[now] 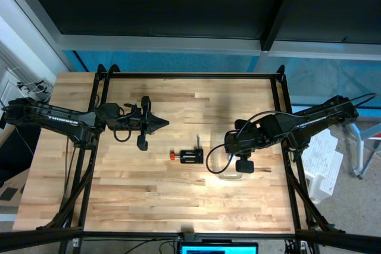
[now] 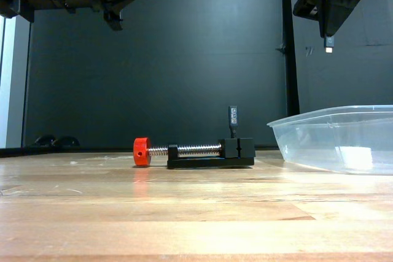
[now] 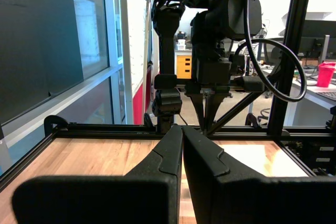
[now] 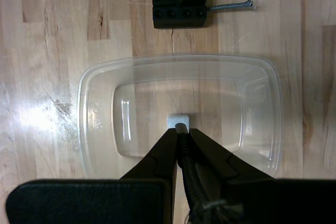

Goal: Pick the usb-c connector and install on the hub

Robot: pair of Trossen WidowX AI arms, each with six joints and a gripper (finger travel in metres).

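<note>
Left claw (image 3: 182, 129): you'll find its two fingers (image 3: 163, 153) pressed flat together with nothing between them. It sits high over the left side of the worktop (image 1: 149, 194), pointing level toward the middle.
Right claw (image 4: 178, 134): it is clamped tight on the usb-c connector (image 4: 176, 119) and points straight down from high over the right side of the worktop.
Usb-c connector: held, not seated. Its metal tip sticks out past the right claw's fingertips and faces down, and its dark cable (image 4: 191, 187) runs back between them.
Tub (image 2: 319, 139): a clear plastic tub rests on the worktop directly under the right claw. The connector hangs well above it without touching.
Clamp (image 2: 238, 150): a small black clamp lies on the worktop near the middle, just beside the tub but apart from it.
Knob (image 2: 142, 151): red, on the end of the clamp's threaded screw (image 2: 193, 150), on the side away from the tub.
Hub (image 2: 233, 118): you can see a small dark piece standing upright in the clamp. It is well apart from the connector, which is much higher and over the tub.
Braided cord (image 4: 231, 6): it lies on the worktop, running out from the side of the clamp.
</note>
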